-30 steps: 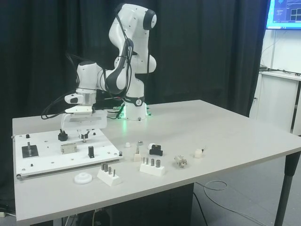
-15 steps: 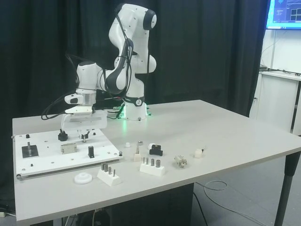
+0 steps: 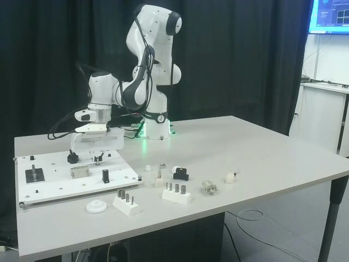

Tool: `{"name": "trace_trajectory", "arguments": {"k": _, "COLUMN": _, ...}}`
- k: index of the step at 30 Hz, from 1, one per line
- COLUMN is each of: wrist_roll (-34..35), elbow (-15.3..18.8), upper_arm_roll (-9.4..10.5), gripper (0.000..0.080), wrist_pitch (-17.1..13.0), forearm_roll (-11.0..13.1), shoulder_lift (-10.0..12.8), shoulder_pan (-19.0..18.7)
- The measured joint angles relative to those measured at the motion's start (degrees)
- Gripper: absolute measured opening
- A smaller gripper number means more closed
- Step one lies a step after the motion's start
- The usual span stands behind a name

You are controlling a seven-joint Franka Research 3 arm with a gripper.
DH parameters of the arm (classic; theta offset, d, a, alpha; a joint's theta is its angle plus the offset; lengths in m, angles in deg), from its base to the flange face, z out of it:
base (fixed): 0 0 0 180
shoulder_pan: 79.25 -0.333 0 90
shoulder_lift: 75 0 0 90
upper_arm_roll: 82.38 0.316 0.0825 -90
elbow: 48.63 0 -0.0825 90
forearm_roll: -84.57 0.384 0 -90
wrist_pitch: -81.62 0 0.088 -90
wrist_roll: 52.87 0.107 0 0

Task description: Insert BNC.

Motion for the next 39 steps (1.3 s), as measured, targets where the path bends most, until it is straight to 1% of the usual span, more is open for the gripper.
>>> {"name": "trace_trajectory", "arguments": {"k": 12, "wrist_roll": 0.00, "elbow": -0.02, "upper_arm_roll": -0.03, "gripper": 0.0120, "wrist_pitch": 0.20, "forearm_roll": 0.14, "shoulder_lift": -0.03, "shoulder_pan": 0.00}}
{"name": "trace_trajectory", "arguments": {"k": 20, "wrist_roll": 0.00, "elbow": -0.02, "upper_arm_roll": -0.03, "gripper": 0.0120, "wrist_pitch": 0.21, "forearm_roll": 1.20, "shoulder_lift": 0.01, "shoulder_pan": 0.06}}
{"name": "trace_trajectory", "arguments": {"k": 32, "wrist_roll": 0.50, "elbow": -0.16, "upper_arm_roll": -0.21, "gripper": 0.0120, "wrist_pitch": 0.77, "forearm_roll": 5.06, "shoulder_lift": 0.06, "shoulder_pan": 0.26}}
{"name": "trace_trajectory", "arguments": {"k": 39, "wrist_roll": 2.01, "elbow": -0.30, "upper_arm_roll": -0.28, "gripper": 0.0120, "wrist_pitch": 1.13, "forearm_roll": 6.35, "shoulder_lift": 0.12, "shoulder_pan": 0.37}}
